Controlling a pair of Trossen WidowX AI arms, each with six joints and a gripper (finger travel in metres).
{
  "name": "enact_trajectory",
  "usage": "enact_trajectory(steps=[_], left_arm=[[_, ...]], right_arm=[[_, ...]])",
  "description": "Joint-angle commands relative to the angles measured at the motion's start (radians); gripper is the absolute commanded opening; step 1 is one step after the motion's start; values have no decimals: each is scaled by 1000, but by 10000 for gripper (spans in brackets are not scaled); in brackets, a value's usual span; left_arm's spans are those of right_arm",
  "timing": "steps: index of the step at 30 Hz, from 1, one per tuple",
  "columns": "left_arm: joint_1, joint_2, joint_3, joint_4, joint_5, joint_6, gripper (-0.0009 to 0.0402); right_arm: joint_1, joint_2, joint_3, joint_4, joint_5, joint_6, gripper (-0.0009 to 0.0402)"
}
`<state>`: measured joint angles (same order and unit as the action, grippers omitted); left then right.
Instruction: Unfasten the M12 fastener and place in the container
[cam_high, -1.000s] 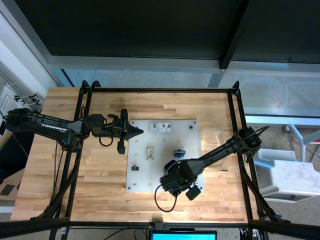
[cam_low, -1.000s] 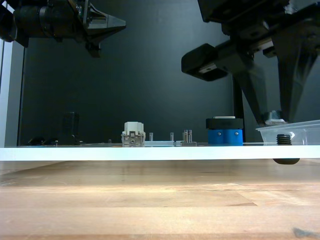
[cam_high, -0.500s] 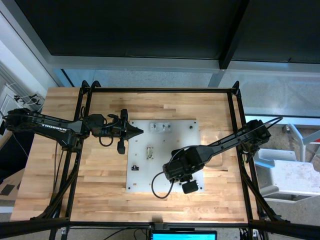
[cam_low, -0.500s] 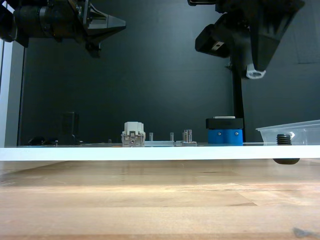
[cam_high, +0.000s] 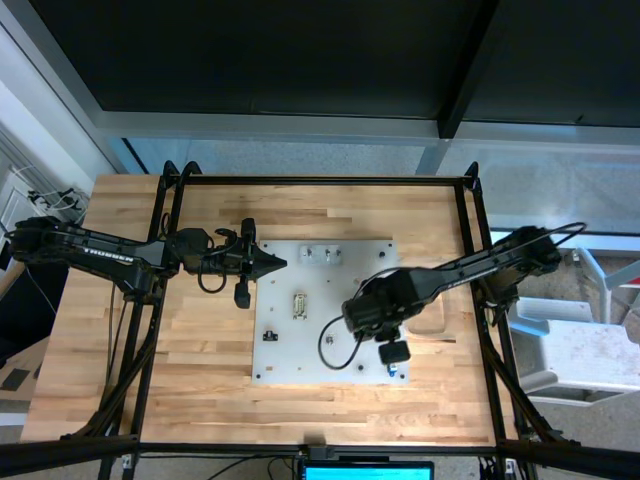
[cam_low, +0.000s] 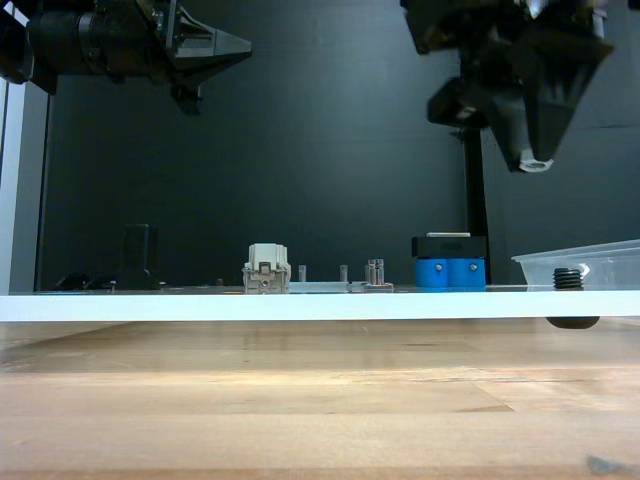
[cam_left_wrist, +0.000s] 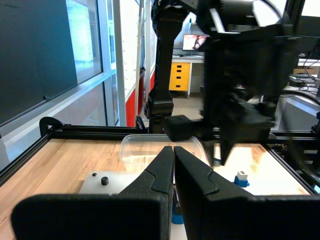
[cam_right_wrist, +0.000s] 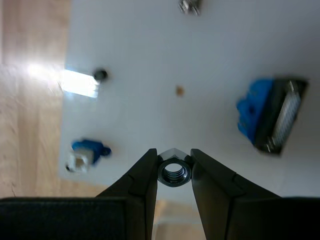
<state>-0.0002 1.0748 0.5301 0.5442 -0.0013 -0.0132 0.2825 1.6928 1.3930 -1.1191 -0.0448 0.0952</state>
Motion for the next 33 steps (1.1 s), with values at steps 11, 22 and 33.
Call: enact_trajectory(steps=[11,22,33], left_arm=[[0,0,0,0,0,0,0],[0,0,0,0,0,0,0],[0,0,0,0,0,0,0]], right_arm=[[-91,-269,-325,25,54,-26,39],[-146,-457,-511,23,54,-26,39],[-147,-534,-597,24,107,-18,41]])
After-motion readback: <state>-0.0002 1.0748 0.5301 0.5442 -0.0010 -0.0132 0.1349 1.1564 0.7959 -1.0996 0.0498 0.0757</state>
